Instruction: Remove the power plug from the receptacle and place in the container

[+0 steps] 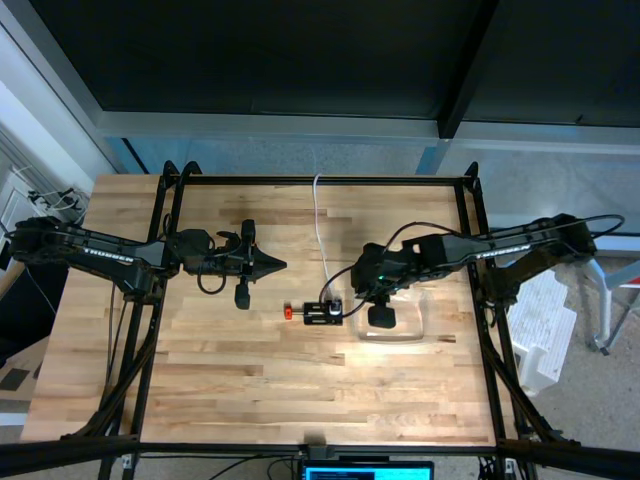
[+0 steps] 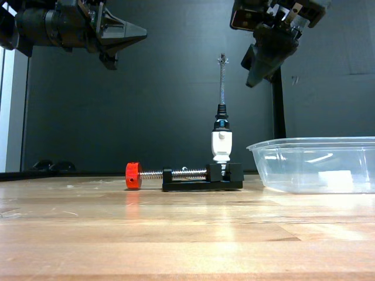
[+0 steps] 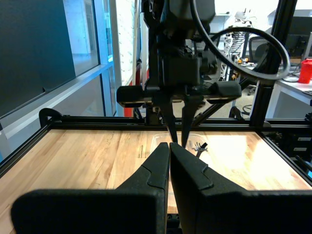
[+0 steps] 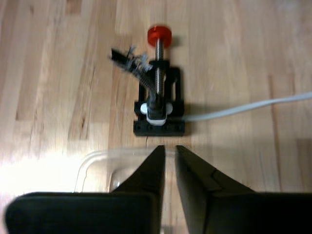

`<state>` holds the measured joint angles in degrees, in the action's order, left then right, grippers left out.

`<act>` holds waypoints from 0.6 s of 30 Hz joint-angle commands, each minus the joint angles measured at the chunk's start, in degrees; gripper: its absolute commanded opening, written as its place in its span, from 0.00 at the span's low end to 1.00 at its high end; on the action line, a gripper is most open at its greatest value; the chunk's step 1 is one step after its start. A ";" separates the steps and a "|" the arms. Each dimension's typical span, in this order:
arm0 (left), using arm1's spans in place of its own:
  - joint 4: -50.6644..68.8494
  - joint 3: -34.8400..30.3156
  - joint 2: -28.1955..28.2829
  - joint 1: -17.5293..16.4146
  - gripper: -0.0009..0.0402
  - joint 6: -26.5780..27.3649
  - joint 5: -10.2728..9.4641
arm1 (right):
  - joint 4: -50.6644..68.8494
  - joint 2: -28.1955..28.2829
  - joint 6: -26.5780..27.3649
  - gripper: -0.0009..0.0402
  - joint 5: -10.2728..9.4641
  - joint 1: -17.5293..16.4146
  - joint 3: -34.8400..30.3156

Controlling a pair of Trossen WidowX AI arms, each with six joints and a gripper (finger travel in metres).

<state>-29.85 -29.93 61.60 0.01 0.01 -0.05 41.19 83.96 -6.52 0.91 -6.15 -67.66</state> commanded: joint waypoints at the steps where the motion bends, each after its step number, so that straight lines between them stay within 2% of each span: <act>1: -0.02 -0.02 0.00 -0.02 0.02 0.00 0.00 | 1.62 2.49 -0.52 0.25 1.22 -0.13 -2.25; 5: -0.02 -0.02 0.00 -0.02 0.02 0.00 0.00 | 3.19 5.99 -0.70 0.40 1.09 -0.35 -5.38; 9: -0.02 -0.02 0.00 0.00 0.02 0.00 0.00 | 3.72 9.46 -1.18 0.50 1.07 -0.61 -8.15; 15: -0.02 -0.02 0.00 0.00 0.02 0.00 0.00 | 4.66 13.31 -1.57 0.54 1.27 -1.05 -11.10; 18: -0.02 -0.02 0.00 -0.02 0.02 0.00 0.02 | 4.63 14.56 -1.86 0.54 2.54 -1.42 -11.67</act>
<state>-29.89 -29.95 61.60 0.01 0.01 -0.05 45.89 98.02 -8.21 2.59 -7.40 -79.11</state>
